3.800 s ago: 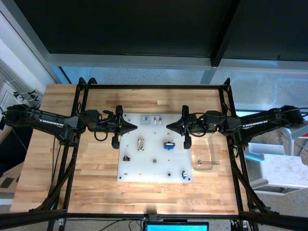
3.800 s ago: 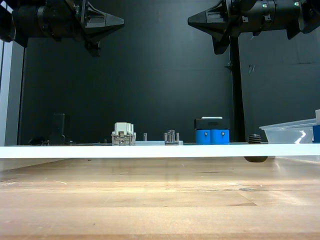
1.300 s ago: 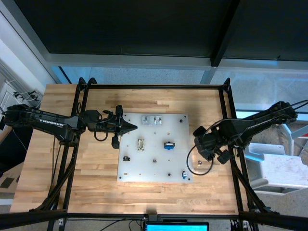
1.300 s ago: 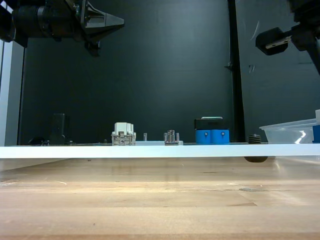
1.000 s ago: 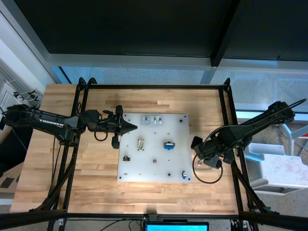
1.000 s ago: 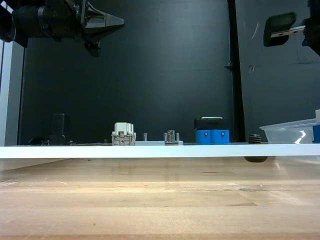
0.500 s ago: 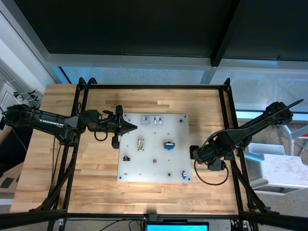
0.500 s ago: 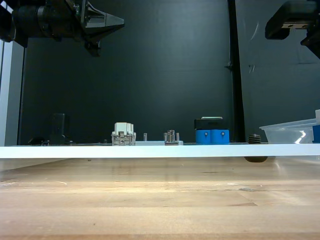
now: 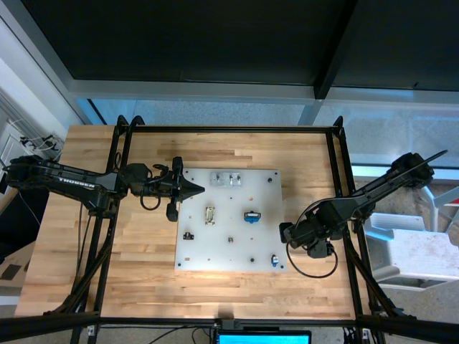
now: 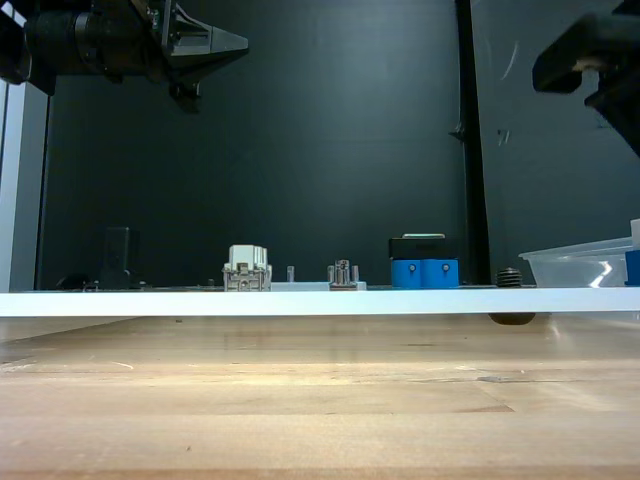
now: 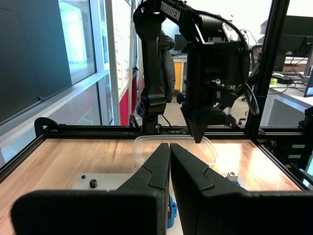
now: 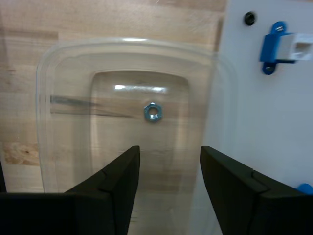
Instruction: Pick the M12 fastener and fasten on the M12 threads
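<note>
Your R gripper point(image 12: 169, 152) is hovering over the clear tray point(image 12: 43, 98), fingers spread; the M12 nut point(image 12: 152, 112) is lying flat inside it; the M12 stud point(image 10: 509, 277) is standing bare; L gripper point(image 11: 169, 145) is hanging high at the board's point(image 9: 215, 251) far-left edge, fingers pressed together.

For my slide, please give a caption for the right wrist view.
Open right tool above the clear tray holding the M12 nut; shut left tool parked high above the board.

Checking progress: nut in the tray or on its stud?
In the tray: nut lies on its floor under the open right gripper. Left gripper, shut, hangs by the board's left edge.
</note>
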Robot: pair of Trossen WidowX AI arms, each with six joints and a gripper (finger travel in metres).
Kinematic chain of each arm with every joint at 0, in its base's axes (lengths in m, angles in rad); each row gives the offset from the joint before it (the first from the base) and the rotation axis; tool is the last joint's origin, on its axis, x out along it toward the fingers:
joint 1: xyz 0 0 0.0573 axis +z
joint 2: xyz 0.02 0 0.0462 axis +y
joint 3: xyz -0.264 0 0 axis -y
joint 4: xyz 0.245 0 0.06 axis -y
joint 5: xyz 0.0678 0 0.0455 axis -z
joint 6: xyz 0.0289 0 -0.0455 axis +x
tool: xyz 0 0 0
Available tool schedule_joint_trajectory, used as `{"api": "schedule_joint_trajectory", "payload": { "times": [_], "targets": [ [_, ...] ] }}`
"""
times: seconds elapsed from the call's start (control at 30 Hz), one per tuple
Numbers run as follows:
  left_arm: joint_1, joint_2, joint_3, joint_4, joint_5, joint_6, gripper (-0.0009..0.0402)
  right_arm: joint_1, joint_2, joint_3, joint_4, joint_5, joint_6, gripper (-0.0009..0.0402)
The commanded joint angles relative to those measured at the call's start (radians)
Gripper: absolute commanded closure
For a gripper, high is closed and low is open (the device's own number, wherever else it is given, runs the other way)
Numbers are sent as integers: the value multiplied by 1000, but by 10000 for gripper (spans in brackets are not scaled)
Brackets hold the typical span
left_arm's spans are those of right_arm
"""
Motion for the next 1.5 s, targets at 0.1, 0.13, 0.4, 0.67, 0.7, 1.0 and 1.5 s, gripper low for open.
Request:
{"api": "schedule_joint_trajectory", "payload": {
  "times": [0.1,0.13,0.4,0.67,0.7,1.0,1.5],
  "targets": [
    [0,0,0,0,0,0,393,0,4,-44,27,-1,-18,202],
    [0,0,0,0,0,0,393,0,4,-53,38,-1,-18,203],
    [0,0,0,0,0,0,393,0,10,-122,119,-10,-16,202],
    [0,0,0,0,0,0,393,0,47,-142,161,-45,-51,198],
    [0,0,0,0,0,0,393,0,53,-147,170,-45,-51,198],
    [0,0,0,0,0,0,393,-2,58,-217,273,-44,-51,198],
    [0,0,0,0,0,0,393,-10,58,-262,324,-42,-80,199]
  ]
}}
